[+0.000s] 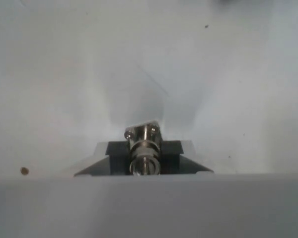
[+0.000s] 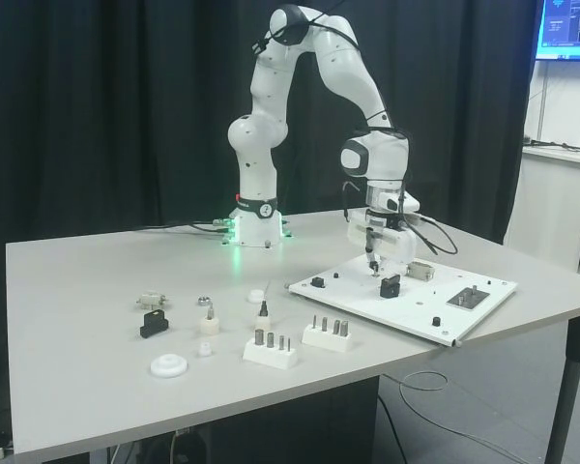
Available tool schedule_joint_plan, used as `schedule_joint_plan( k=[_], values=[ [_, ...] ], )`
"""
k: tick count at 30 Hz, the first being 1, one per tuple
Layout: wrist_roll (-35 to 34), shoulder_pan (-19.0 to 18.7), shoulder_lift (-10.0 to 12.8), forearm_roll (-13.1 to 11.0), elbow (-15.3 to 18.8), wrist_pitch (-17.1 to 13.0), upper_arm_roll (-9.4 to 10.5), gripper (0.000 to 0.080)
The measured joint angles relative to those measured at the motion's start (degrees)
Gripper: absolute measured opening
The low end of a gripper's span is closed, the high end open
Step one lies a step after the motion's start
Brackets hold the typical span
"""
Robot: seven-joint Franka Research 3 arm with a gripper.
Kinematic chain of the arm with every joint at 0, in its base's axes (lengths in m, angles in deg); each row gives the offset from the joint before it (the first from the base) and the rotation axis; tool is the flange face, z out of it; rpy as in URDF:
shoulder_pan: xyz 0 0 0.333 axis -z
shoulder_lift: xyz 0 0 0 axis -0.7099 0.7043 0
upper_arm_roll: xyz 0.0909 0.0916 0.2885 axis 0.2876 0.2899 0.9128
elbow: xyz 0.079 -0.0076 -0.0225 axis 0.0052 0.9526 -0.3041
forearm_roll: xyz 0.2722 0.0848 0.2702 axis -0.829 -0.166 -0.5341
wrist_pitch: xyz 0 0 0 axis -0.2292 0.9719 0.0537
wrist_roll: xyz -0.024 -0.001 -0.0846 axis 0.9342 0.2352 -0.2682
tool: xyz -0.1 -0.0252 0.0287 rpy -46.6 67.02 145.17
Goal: Insert BNC.
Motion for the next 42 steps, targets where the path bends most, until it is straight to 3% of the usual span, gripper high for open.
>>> schedule_joint_plan(
  k=[42],
  values=[
    [19.55,0.11,0.0,0.55,0.0,-0.04,0.11,0.0121]
  ],
)
